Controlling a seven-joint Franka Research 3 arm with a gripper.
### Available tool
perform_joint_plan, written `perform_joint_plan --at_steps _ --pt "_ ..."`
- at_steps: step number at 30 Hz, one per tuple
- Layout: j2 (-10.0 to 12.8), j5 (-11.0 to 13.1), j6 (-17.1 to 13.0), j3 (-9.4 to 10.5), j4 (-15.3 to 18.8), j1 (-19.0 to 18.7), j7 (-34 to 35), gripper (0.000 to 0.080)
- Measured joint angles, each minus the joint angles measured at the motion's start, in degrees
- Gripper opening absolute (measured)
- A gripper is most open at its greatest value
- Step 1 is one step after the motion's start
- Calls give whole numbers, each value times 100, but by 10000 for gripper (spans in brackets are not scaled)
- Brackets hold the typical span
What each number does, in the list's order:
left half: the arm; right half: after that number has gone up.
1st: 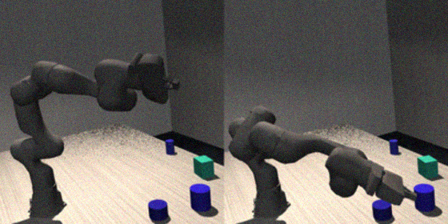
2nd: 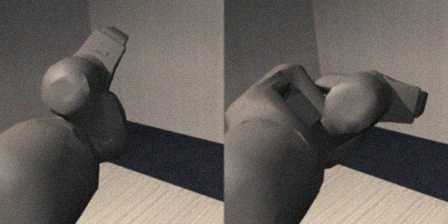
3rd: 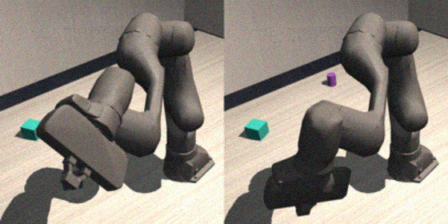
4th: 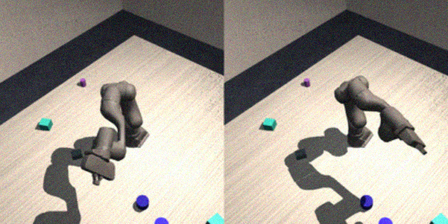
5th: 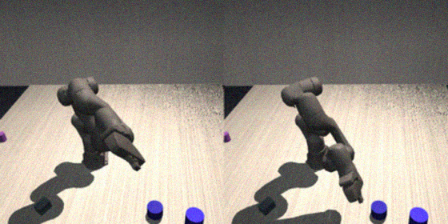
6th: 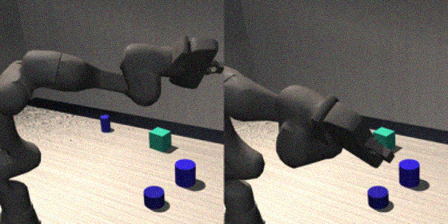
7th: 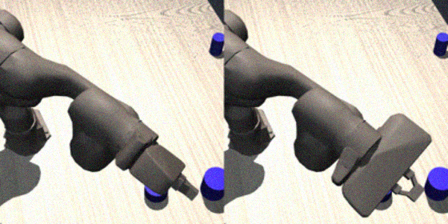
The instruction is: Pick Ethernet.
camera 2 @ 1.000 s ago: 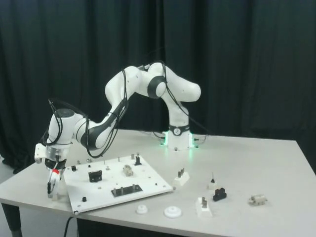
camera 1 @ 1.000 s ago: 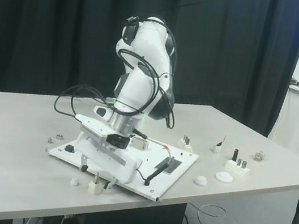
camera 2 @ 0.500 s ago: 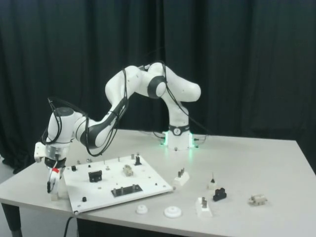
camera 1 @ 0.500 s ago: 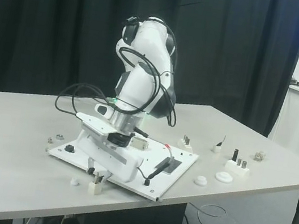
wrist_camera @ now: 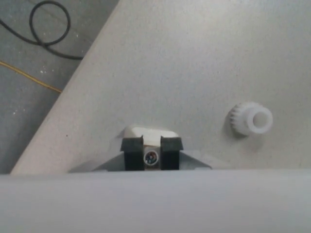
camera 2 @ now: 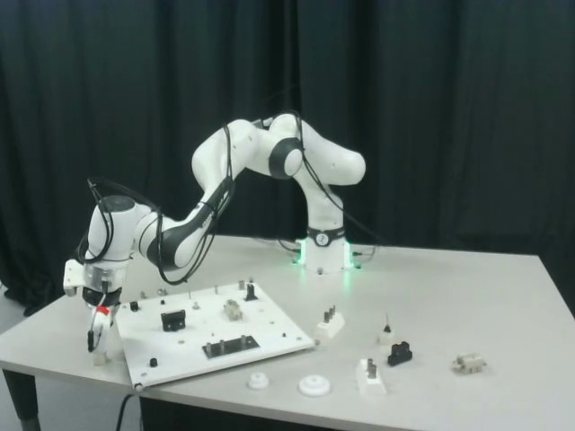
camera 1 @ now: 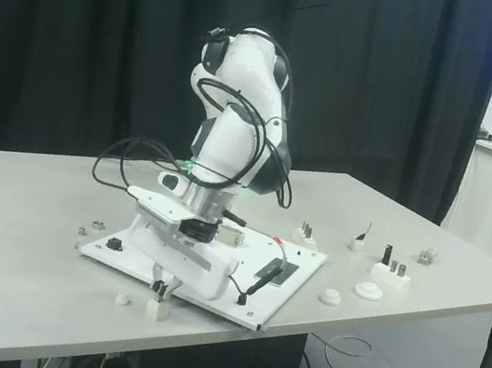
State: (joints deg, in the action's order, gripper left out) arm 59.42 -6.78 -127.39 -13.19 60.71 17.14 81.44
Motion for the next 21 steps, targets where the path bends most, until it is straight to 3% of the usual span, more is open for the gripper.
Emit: perform_joint_plan --at_steps 7,21 --pt "-2 -1 135 -29 -101 0 -5 68" --pt "-52 -2 920 -85 -680 10 -142 68"
